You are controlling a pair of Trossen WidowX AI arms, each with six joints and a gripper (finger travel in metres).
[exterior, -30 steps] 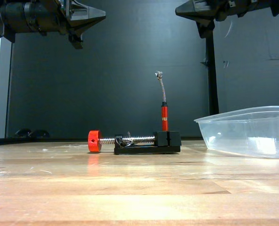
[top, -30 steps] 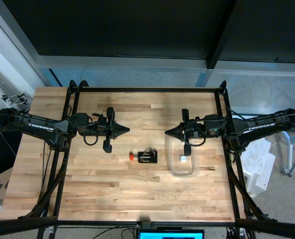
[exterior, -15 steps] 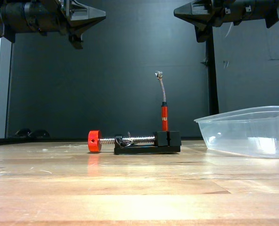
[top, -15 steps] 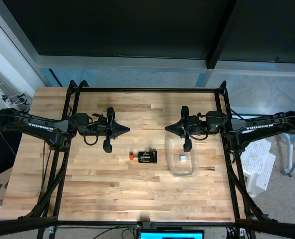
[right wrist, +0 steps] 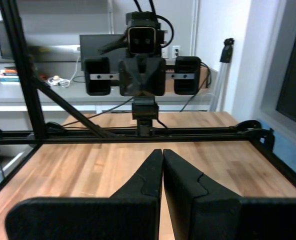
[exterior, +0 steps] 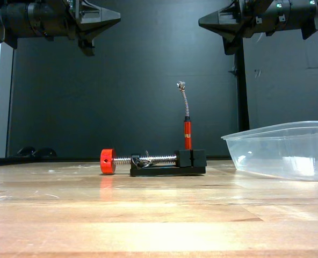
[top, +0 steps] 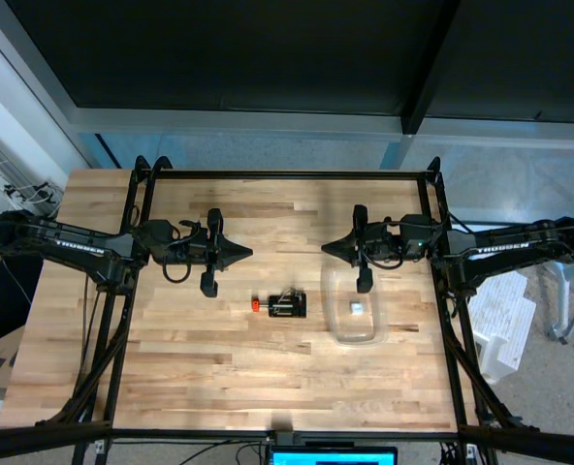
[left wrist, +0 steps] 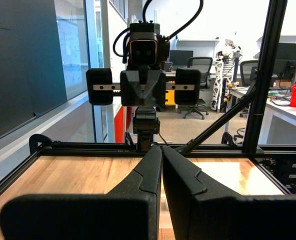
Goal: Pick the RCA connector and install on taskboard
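The red connector (exterior: 187, 134) stands upright on the black vise (exterior: 168, 162), and nothing holds it. Its braided cable (exterior: 185, 102) rises from it and curls at the top. In the high view the vise (top: 289, 306) with its red knob (top: 255, 305) sits mid-table. My left gripper (top: 248, 254) hangs high to the left of the vise, shut and empty, as the left wrist view confirms (left wrist: 161, 148). Facing it, high and to the right of the vise, my right gripper (top: 326, 248) is also shut with nothing in it (right wrist: 162, 151).
A clear tray (top: 357, 334) lies right of the vise with the white block (top: 358, 308) in it. In the low view the tray (exterior: 288, 150) stands at the right. A black frame (top: 287, 175) borders the table's far edge and sides.
The right arm has shifted a little toward the table's far side, with its gripper staying high and shut. The connector, vise and left arm have not moved.
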